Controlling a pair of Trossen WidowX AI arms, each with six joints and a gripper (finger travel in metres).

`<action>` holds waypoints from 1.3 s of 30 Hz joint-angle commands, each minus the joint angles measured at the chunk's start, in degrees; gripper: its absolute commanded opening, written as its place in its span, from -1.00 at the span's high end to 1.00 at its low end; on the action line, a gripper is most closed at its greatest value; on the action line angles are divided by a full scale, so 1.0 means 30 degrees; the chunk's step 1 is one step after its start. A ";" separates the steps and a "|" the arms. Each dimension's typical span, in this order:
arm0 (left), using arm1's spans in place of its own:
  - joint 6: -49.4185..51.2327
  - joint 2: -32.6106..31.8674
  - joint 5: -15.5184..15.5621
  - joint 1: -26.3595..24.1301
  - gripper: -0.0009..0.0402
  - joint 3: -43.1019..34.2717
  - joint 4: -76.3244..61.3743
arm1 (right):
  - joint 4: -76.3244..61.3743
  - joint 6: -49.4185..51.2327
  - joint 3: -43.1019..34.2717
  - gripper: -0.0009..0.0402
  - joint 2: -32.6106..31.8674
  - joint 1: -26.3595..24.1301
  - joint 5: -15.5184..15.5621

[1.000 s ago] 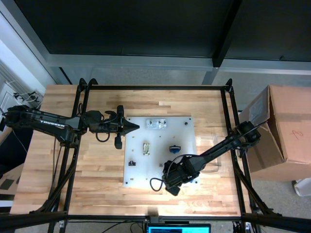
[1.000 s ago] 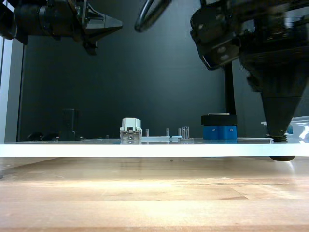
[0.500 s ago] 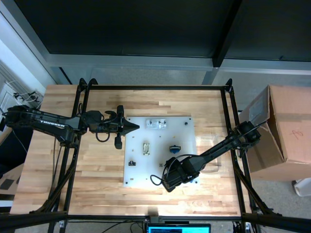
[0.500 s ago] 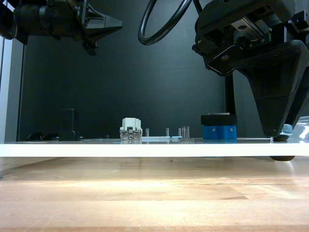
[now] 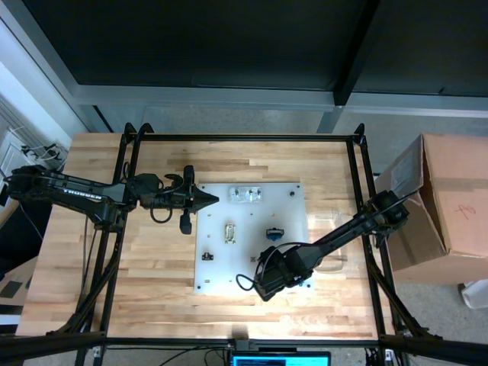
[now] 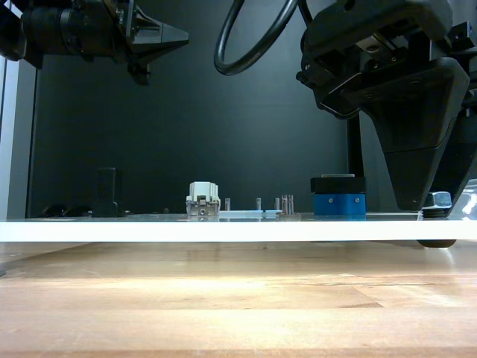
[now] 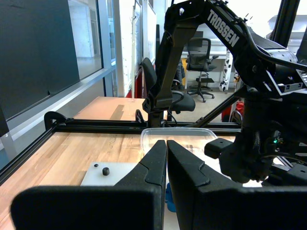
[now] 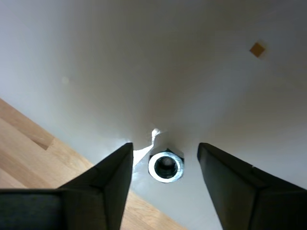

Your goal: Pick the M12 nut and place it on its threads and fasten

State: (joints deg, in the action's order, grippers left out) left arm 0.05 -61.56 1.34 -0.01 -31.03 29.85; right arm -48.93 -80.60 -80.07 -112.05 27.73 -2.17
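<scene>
Released right gripper straddles the M12 nut, seated axis-up on its stud; clenched left gripper hovers well apart, above the board's far-left edge.

Wood table, black frame round edge. Cardboard box at right. Grey floor beyond, dark wall behind. Daylit windows, office chair across room.

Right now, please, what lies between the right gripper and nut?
Only bare board, per right wrist view; open right gripper straddles the nut on its stud. Left gripper hovers far left.
</scene>
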 commanded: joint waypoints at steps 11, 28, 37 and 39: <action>0.0000 -0.0007 0.0000 0.0000 0.96 0.0000 0.0007 | -0.2856 0.4022 -0.2142 -0.24 0.1253 -0.0168 -0.0102; 0.0000 -0.0007 0.0000 0.0000 0.96 0.0000 0.0000 | -0.2892 1.3289 -0.1960 0.59 0.1268 -0.0488 -0.0393; 0.0000 -0.0007 0.0000 0.0000 0.96 0.0000 0.0007 | -0.2565 1.5657 -0.1982 0.94 0.0539 -0.0226 0.0233; 0.0000 -0.0007 0.0000 0.0007 0.96 0.0000 0.0000 | -0.2455 1.5693 -0.1982 0.96 0.0350 -0.0197 0.0255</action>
State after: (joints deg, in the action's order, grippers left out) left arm 0.05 -61.58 1.34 -0.01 -31.03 29.91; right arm -56.58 -33.50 -85.93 -110.61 27.07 -1.39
